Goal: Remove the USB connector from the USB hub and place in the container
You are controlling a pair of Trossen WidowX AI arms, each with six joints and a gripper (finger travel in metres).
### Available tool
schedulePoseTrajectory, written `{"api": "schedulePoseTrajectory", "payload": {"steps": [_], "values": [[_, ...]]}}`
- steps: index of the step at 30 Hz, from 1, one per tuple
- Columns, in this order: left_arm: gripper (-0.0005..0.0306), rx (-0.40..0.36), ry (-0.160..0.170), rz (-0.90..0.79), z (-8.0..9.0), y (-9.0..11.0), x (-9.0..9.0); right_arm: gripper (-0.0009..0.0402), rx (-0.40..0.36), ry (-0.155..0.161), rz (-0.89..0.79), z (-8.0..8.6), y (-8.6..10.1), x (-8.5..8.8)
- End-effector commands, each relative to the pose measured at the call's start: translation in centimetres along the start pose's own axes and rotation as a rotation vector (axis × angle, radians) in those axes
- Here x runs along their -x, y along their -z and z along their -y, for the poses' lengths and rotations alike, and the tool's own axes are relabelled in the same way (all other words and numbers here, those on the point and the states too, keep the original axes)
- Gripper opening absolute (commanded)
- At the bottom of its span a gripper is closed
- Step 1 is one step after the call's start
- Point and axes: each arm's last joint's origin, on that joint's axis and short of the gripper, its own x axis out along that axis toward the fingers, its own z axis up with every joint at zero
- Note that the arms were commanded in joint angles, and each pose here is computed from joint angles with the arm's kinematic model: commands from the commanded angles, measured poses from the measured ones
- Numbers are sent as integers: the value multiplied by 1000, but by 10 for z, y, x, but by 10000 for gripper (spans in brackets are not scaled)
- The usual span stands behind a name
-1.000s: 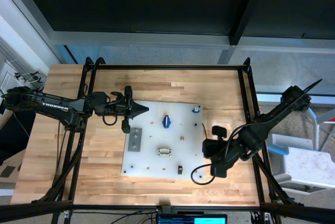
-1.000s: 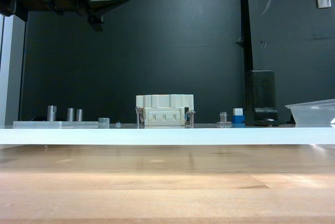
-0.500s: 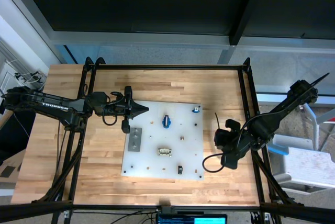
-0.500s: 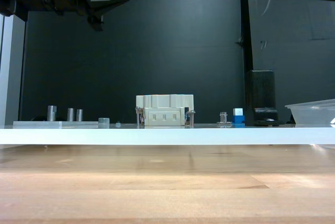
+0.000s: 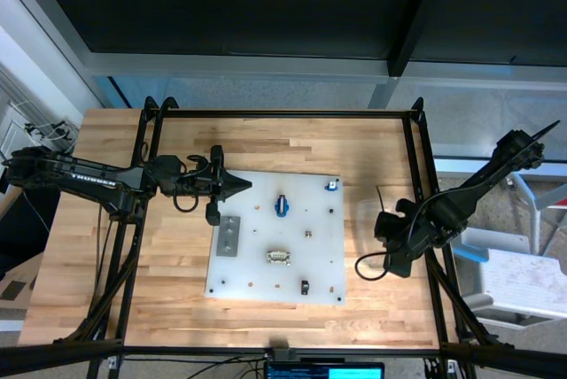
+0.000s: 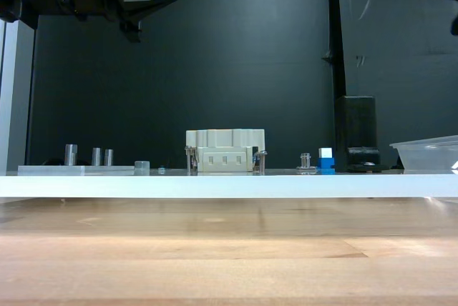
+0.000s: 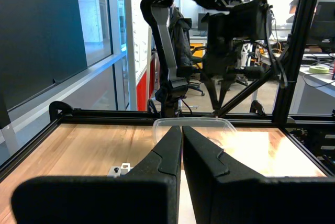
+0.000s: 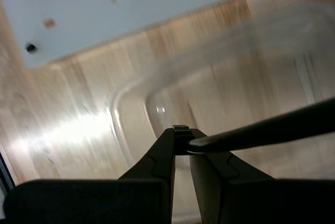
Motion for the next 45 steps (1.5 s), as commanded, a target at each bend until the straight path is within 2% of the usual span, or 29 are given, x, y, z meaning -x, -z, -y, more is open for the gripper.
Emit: {"api": "schedulePoseTrajectory", "payload": {"steps": [1, 15, 31, 37, 45], "values": [[1, 0, 0, 0, 0, 0, 0, 0, -19, 0, -27, 5, 6, -5], [1, 0, 0, 0, 0, 0, 0, 4, -14, 21, -45, 12, 12, -13], [1, 0, 0, 0, 0, 0, 0, 112, -40, 30, -48, 13, 13, -16], [1, 0, 0, 0, 0, 0, 0, 130, -40, 29, -48, 13, 13, -16], [1, 0, 0, 0, 0, 0, 0, 133, -42, 28, -47, 13, 13, -16]]}}
